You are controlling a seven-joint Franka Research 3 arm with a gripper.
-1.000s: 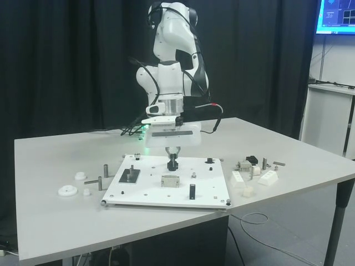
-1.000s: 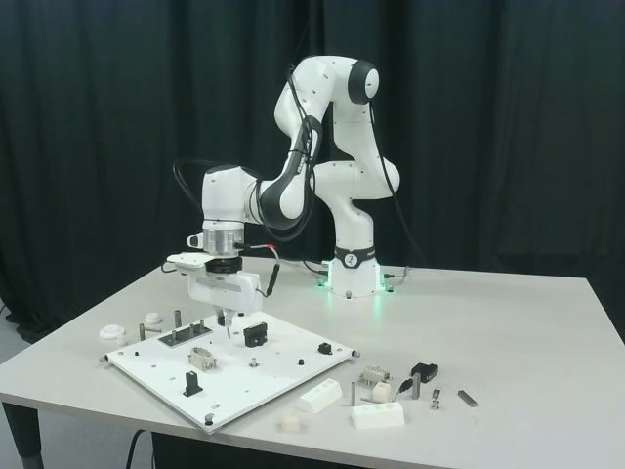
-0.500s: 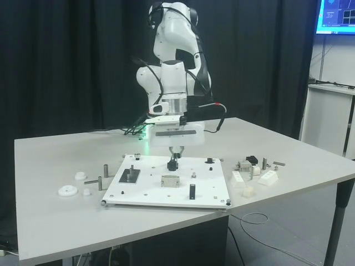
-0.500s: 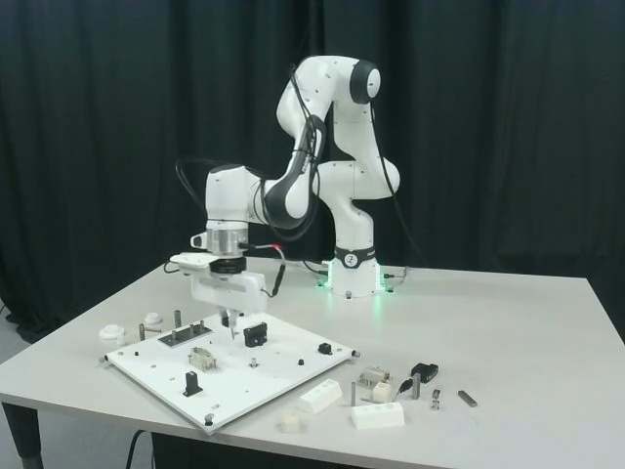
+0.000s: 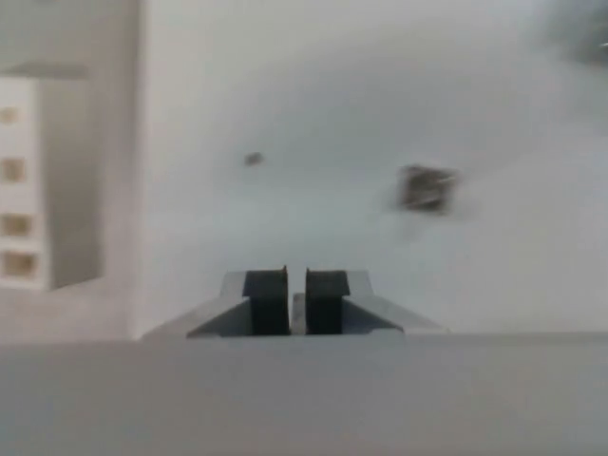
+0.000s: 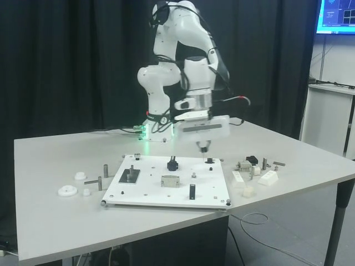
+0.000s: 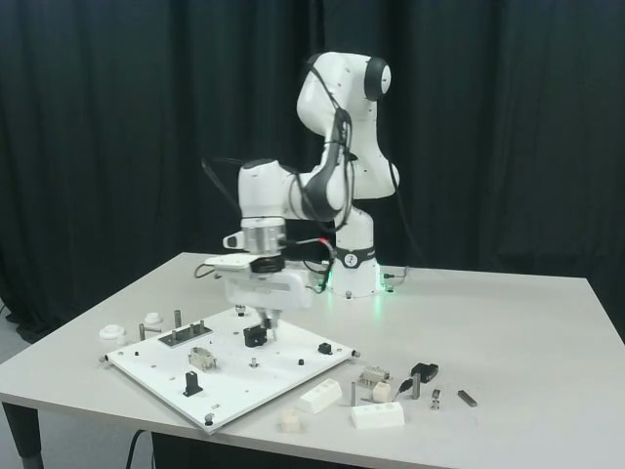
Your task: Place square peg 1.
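Note:
My gripper (image 6: 203,147) hangs above the far right part of the white board (image 6: 150,191), a little above the small black part (image 6: 209,160). In the second room view the gripper (image 7: 269,324) is just right of the black holder (image 7: 256,335). In the wrist view the black fingertips (image 5: 266,299) stand almost together and nothing shows between them; the gripper (image 5: 296,302) is shut. Small grey pegs lie on the table right of the board (image 6: 279,163), also seen near the front edge (image 7: 468,398). I cannot tell which peg is square peg 1.
On the board stand a black holder (image 6: 172,164), a grey plate (image 6: 128,175), a grey connector (image 6: 169,180) and a black upright (image 6: 192,191). White blocks (image 6: 268,178) lie to the right. White gears (image 6: 67,191) and grey pegs (image 6: 104,168) lie to the left.
The gripper has risen from the black holder in the middle of the board and swung right, towards the board's far right corner. The holder stays where it was.

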